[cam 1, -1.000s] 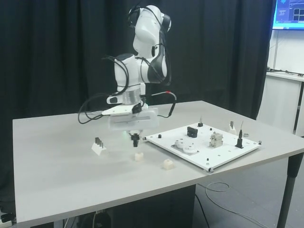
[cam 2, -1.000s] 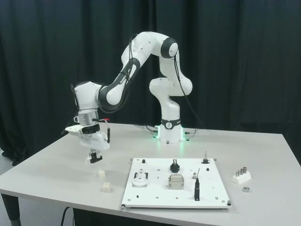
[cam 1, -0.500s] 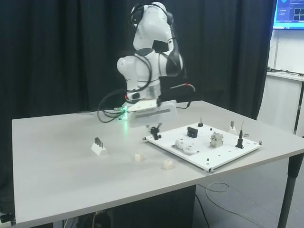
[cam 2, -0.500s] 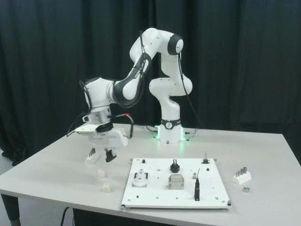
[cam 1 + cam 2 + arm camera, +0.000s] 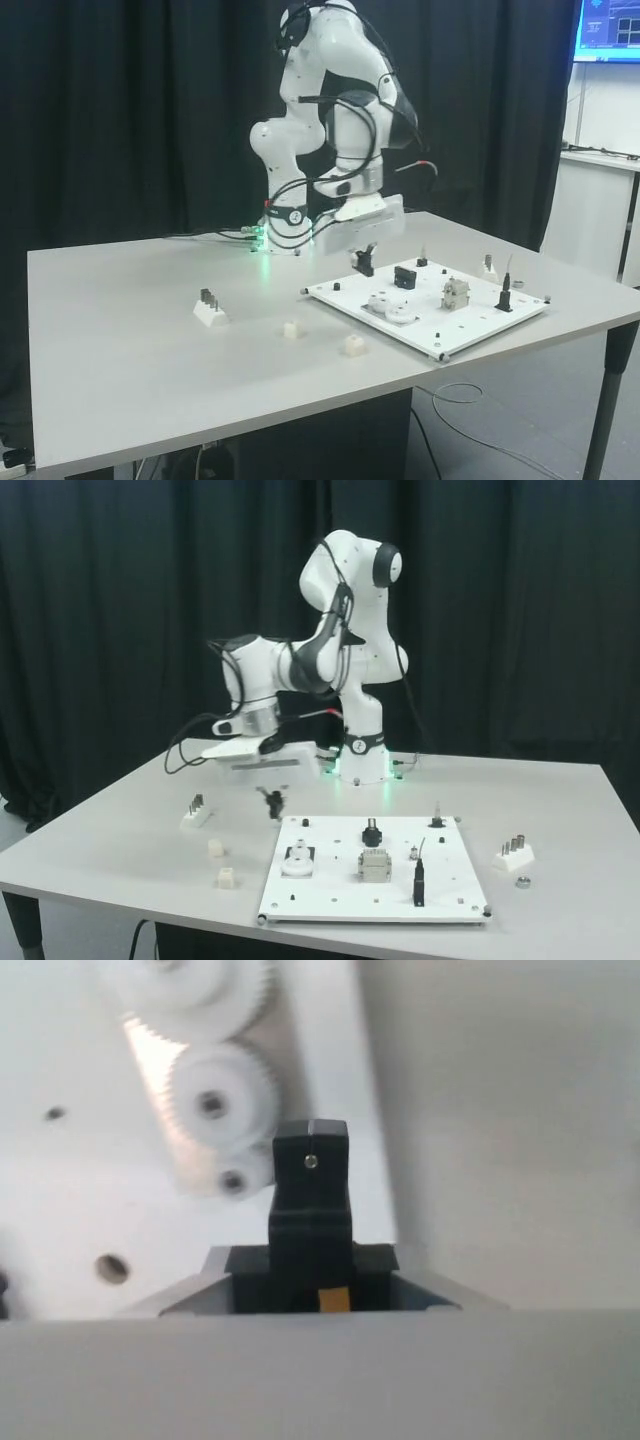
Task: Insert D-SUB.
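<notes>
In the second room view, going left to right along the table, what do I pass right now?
Small white holder with pins → two small white blocks → gripper carrying a black part → white gears on the white board → black round connector → upright black plug → white pin holder at the far right.

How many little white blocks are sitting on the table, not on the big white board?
4. Two small white blocks sit close together beside the white board. One with pins is farther out on that side. One with pins is past the board's opposite edge.
</notes>
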`<state>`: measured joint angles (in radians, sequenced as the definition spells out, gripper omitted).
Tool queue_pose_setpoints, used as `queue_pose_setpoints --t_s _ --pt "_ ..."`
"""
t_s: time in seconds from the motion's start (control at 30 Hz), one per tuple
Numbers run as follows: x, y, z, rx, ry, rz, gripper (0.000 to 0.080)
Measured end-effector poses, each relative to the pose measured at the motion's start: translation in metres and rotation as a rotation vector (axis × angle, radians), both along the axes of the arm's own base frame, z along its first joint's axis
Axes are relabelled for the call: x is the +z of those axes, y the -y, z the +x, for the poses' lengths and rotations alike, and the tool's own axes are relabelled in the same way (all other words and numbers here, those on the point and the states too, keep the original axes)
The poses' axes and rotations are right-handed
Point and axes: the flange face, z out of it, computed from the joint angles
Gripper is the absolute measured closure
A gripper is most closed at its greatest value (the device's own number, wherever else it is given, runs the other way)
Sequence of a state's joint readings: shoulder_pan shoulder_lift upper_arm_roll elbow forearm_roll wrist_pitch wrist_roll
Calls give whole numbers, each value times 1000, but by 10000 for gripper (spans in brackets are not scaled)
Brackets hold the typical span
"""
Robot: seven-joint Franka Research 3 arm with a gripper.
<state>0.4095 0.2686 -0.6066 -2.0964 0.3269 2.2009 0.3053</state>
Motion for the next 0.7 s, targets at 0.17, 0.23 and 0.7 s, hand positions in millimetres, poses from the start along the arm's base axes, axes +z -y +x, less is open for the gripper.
queue_pose_setpoints --t_s 0.17,0.23,0.7 --pt "3 -33 -6 121 10 -3 649" --pt "4 -46 -9 168 16 -3 649" --pt "5 -122 -37 358 68 -20 649"
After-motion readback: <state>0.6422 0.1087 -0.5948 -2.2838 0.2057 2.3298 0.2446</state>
